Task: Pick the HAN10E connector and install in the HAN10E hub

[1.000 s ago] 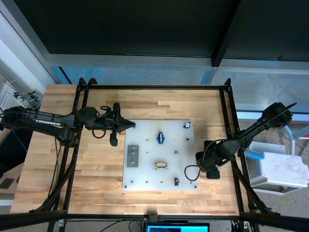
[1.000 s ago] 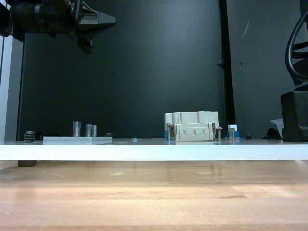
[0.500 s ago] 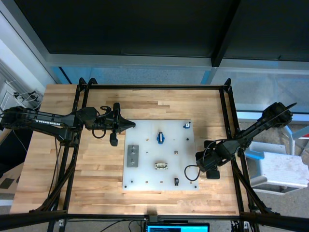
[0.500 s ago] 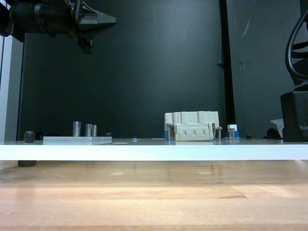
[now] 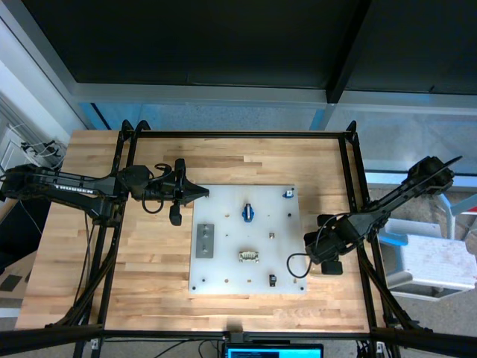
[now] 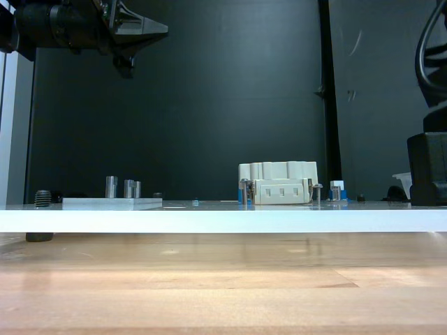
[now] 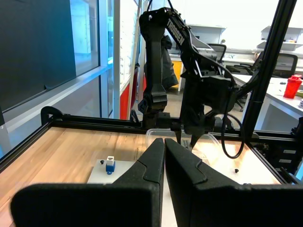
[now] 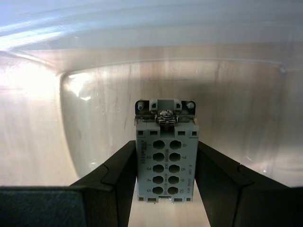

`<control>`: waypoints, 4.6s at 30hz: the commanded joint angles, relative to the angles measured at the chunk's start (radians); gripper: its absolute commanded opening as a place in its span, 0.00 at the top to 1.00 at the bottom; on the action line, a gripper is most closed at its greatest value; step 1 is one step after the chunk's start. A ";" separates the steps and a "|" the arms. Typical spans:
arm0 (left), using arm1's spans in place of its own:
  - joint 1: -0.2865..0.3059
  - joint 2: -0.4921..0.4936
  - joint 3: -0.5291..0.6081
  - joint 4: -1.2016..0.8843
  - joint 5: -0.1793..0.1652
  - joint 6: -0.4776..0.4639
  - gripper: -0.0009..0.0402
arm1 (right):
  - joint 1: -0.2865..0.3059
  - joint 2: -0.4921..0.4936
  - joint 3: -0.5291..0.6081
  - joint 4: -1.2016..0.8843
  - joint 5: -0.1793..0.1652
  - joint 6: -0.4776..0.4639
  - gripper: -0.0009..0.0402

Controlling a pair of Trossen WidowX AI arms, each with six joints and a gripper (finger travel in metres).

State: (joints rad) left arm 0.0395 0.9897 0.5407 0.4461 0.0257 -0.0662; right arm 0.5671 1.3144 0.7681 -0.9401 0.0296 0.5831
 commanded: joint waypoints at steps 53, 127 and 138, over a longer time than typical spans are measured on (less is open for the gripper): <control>0.000 0.000 0.000 0.000 0.000 0.000 0.98 | -0.108 0.222 0.527 -0.291 0.005 -0.102 0.97; 0.000 0.000 0.000 0.000 0.000 0.000 0.98 | -0.203 0.581 0.817 -0.170 -0.011 -0.218 0.97; 0.000 0.000 0.000 -0.003 0.000 0.000 0.98 | -0.200 0.619 0.842 -0.162 -0.024 -0.223 0.97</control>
State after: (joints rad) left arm 0.0395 0.9897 0.5411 0.4461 0.0257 -0.0662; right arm 0.3664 1.9289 1.6119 -1.1019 0.0067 0.3599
